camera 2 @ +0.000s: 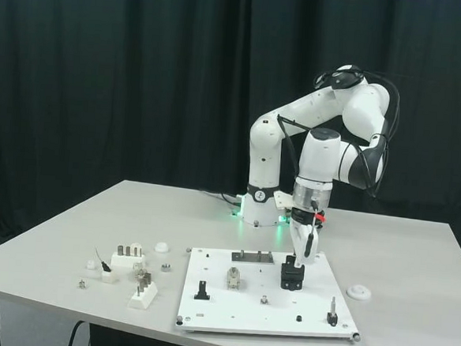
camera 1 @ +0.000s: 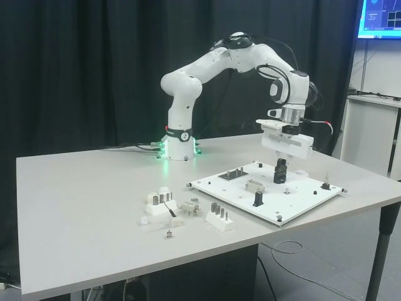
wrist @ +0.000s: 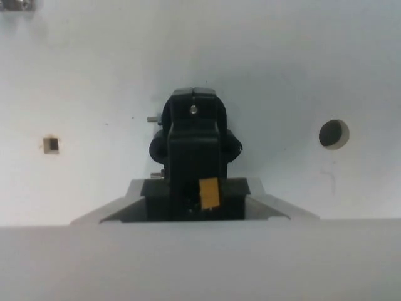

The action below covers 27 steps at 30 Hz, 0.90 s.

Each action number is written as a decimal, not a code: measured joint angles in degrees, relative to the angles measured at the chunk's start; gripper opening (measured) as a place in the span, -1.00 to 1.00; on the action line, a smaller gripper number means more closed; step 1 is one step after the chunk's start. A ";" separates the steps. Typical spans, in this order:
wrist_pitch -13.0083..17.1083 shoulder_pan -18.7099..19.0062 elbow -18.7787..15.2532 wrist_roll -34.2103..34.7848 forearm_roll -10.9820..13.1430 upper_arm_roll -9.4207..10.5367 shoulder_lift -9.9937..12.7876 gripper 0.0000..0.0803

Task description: Insert D-SUB.

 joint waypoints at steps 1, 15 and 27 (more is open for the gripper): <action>0.01 0.00 0.00 0.01 0.02 0.00 0.00 -0.61; 0.09 -0.01 -0.04 0.67 0.16 -0.15 0.02 -0.61; -3.32 1.04 0.14 0.67 -0.79 -3.75 0.01 0.69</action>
